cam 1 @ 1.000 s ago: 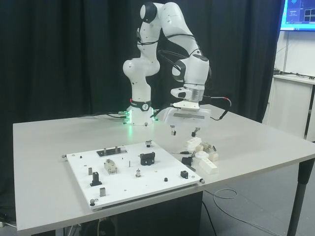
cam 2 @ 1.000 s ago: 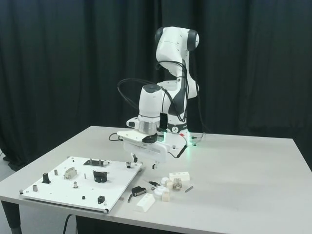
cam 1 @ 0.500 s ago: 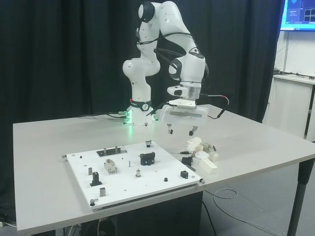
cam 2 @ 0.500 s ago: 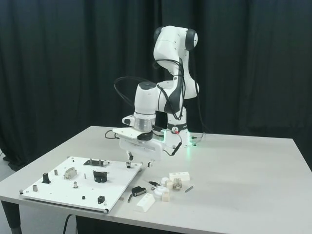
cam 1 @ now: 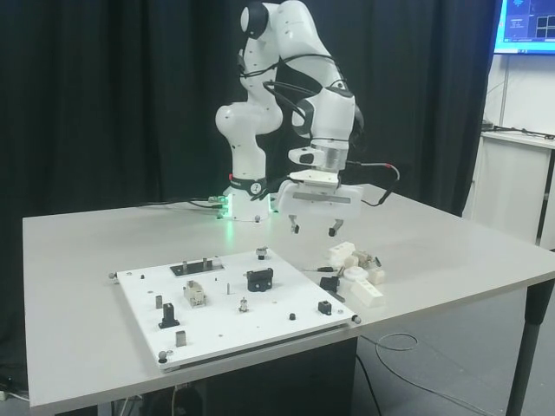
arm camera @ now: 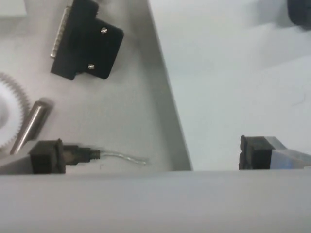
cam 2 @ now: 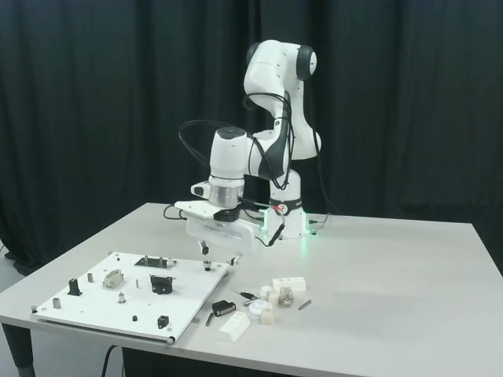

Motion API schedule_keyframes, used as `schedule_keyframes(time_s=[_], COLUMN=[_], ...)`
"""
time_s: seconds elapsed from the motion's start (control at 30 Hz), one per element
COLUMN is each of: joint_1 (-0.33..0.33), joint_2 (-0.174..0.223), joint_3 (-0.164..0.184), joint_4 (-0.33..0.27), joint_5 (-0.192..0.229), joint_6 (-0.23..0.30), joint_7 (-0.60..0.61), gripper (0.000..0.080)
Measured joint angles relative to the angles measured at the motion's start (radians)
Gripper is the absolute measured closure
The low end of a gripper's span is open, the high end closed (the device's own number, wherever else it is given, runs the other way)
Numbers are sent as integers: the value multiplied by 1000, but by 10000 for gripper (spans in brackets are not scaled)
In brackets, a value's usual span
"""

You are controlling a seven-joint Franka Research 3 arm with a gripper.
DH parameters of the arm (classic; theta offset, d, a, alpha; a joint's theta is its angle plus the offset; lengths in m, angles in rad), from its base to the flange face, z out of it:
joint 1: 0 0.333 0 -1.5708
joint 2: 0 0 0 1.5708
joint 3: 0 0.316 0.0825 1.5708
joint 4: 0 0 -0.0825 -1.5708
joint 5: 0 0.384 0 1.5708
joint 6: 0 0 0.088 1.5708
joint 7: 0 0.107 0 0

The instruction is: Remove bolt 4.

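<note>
Black curtains stood behind the grey table (cam 1: pixel 78 251). On the near white board (cam 1: pixel 260 325) stood small upright fixtures; which was bolt 4 I could not tell. Beyond it, the gripper (cam 1: pixel 312 230) hung with jaws apart, empty, above the board's far corner.

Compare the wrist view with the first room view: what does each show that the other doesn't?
Only the wrist view shows close detail: the black connector with its two screw heads, a toothed white gear, a metal pin and both fingertips spread wide with nothing between them.

Only the first room view shows the whole white arm, the parts mounted across the white board and the gripper hanging above the board's far corner, clear of every part.

Both share the board's edge against the grey table.
</note>
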Motion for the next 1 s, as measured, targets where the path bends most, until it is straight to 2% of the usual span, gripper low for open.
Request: schedule_keyframes(time_s=[0.37,1.0], joint_1=[-21,-83], joint_2=[-3,-16], joint_3=[-1,-3], joint_4=[1,3], joint_5=[-1,16], joint_6=[0,-3], joint_7=[-8,148], gripper=[3,3])
